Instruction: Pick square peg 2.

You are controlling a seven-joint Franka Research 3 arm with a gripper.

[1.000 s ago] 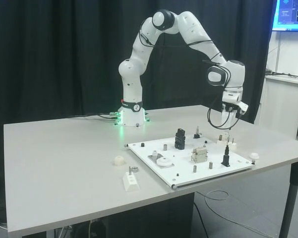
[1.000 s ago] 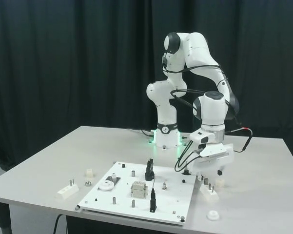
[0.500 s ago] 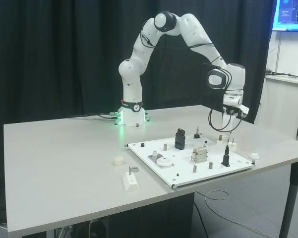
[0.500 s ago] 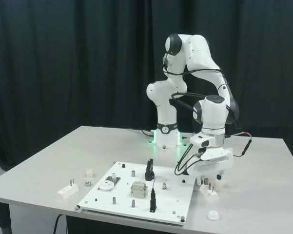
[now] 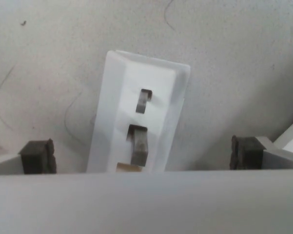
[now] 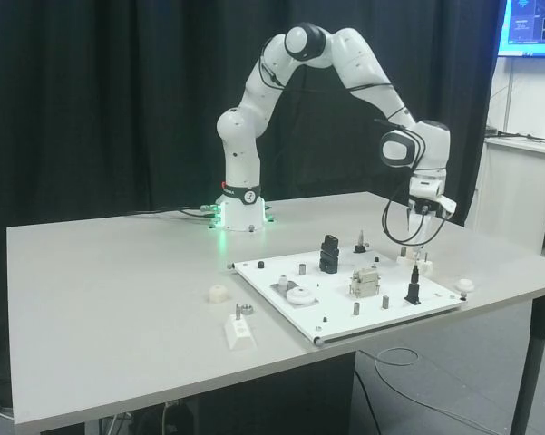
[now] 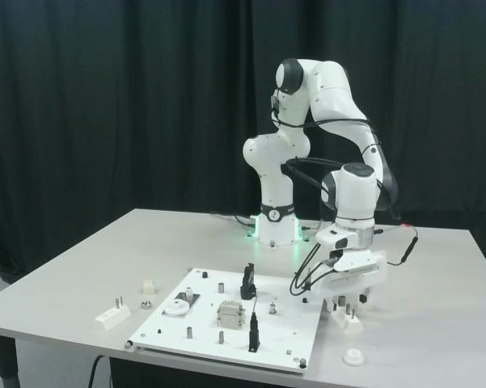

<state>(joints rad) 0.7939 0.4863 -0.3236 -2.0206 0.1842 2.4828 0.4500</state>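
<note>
White peg holder point(image 5: 139, 122) on grey counter point(image 6: 118, 263), two square pegs upright, end effector point(image 5: 141, 153) spread above them, gripping nothing

The gripper point(image 5: 141, 155) is hanging low over the white holder point(image 5: 136, 122), its fingers point(image 5: 37, 157) standing wide on each side with bare table point(image 5: 48, 58) under them. Two pegs point(image 5: 139, 146) are sticking up in between. The white board point(image 7: 226, 319) is sitting just beside the holder, closing that side.
</note>
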